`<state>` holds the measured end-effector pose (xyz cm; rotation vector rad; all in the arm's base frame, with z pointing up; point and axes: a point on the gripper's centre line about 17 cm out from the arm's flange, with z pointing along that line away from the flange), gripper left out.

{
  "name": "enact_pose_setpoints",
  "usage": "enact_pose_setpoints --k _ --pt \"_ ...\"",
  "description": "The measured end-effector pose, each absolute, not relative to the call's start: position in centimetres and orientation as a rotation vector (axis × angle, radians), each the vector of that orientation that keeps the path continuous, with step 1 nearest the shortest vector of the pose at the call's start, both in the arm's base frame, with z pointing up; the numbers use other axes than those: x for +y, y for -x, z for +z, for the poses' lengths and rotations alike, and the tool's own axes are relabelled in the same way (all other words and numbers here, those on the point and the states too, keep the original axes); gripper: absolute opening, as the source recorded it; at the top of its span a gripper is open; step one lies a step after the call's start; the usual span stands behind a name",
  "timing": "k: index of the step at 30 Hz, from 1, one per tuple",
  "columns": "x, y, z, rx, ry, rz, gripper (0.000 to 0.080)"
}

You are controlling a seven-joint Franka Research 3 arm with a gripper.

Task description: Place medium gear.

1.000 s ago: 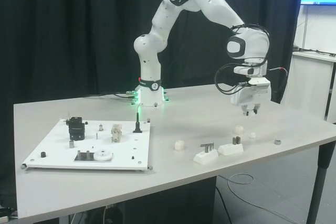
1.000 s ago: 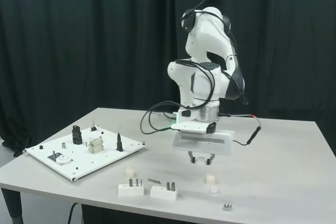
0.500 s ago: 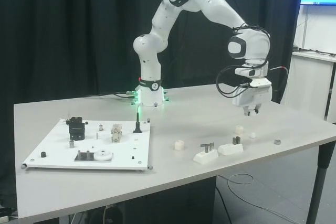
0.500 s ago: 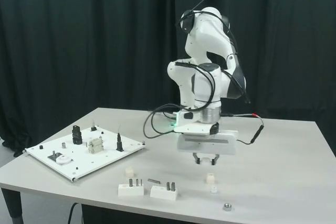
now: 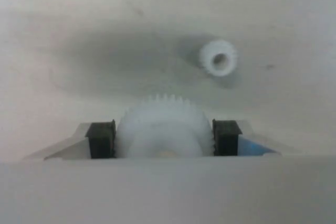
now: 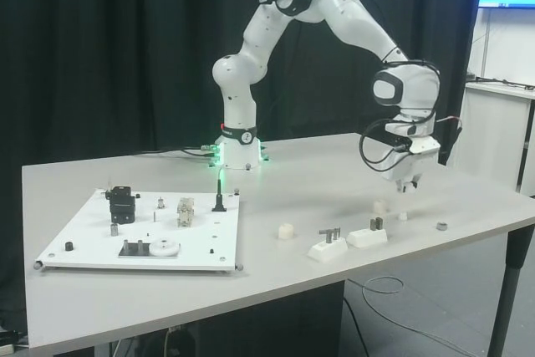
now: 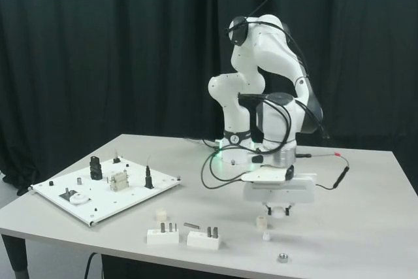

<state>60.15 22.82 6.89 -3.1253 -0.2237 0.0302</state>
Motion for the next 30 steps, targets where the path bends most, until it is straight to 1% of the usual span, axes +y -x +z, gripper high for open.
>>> enact_pose_setpoints --k 10,15,22,30 --pt "25.7 -58.9 4.0 -0.255 3.127 0.033 0.0396" --pt "26.5 -58.6 2.9 -0.259 3.133 0.028 0.0396" --pt "27.3 -58.2 1.9 -0.269 3.138 0.023 0.0396" --pt "27.9 -57.9 1.2 -0.269 3.140 0.016 0.0396"
